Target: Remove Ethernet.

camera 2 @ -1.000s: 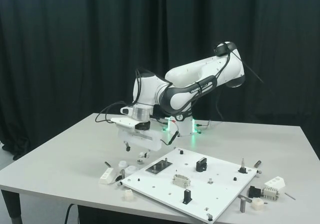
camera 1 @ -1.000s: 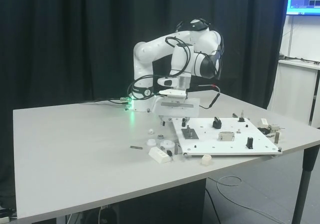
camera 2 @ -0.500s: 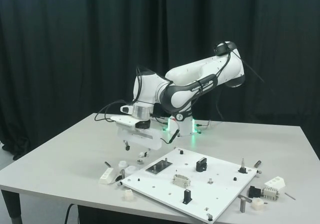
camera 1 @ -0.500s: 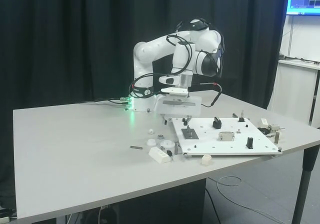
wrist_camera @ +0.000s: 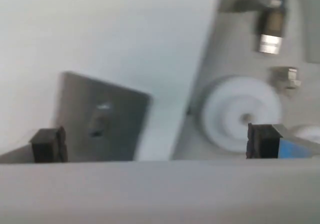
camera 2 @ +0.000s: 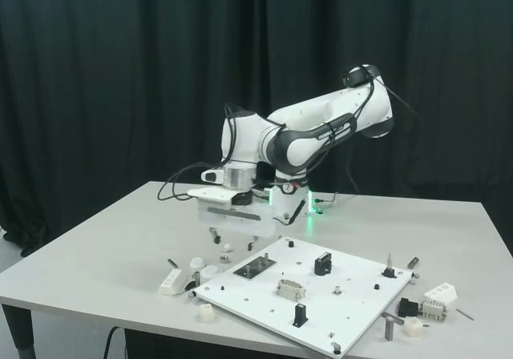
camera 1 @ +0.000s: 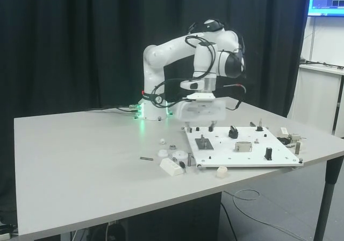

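The big grey surface (camera 1: 80,149) holds my white board (camera 1: 244,149). My tool (camera 1: 198,128) hangs over the board's near corner, spread wide, holding nothing. I cannot tell which small part is the Ethernet plug.

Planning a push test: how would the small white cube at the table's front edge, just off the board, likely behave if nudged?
The white cube looks squat and flat-sided, so it would probably slide rather than roll. It seems small and likely light, so a nudge could send it off the table edge it sits near. Its material cannot be judged.
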`<state>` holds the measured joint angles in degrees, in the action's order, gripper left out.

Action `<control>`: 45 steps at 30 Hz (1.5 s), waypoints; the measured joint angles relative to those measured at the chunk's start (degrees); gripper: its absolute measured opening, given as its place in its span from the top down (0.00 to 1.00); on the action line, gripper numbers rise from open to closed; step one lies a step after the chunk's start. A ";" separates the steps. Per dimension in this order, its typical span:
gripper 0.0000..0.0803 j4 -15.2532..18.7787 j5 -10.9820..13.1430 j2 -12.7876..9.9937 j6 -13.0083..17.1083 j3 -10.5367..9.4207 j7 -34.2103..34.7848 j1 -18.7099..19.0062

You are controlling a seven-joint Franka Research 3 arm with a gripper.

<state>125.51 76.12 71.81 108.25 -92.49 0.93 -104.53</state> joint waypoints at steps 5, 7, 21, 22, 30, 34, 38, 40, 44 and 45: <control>0.00 -1.21 0.00 -0.09 -3.72 1.37 -0.15 1.83; 0.00 -1.60 0.00 -0.12 -4.96 1.90 -0.15 2.68; 0.00 -3.40 -1.30 -0.77 -8.79 4.97 -0.07 10.40; 0.00 -3.54 -1.60 -0.80 -8.96 5.14 -0.07 11.00; 0.00 -5.31 -4.06 -1.27 -9.94 5.73 0.13 15.90; 0.00 -6.49 -5.24 -1.69 -10.53 5.73 0.07 18.17; 0.00 -7.94 -6.18 -1.81 -11.37 5.70 -0.98 20.23; 0.00 -8.68 -6.56 -1.81 -11.84 5.63 -2.11 21.13; 0.00 -9.94 -7.05 -1.82 -12.22 5.20 -3.23 22.79; 0.00 -10.21 -7.17 -1.81 -12.22 5.04 -3.25 23.19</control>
<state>115.30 68.95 69.99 96.03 -87.46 -2.32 -81.34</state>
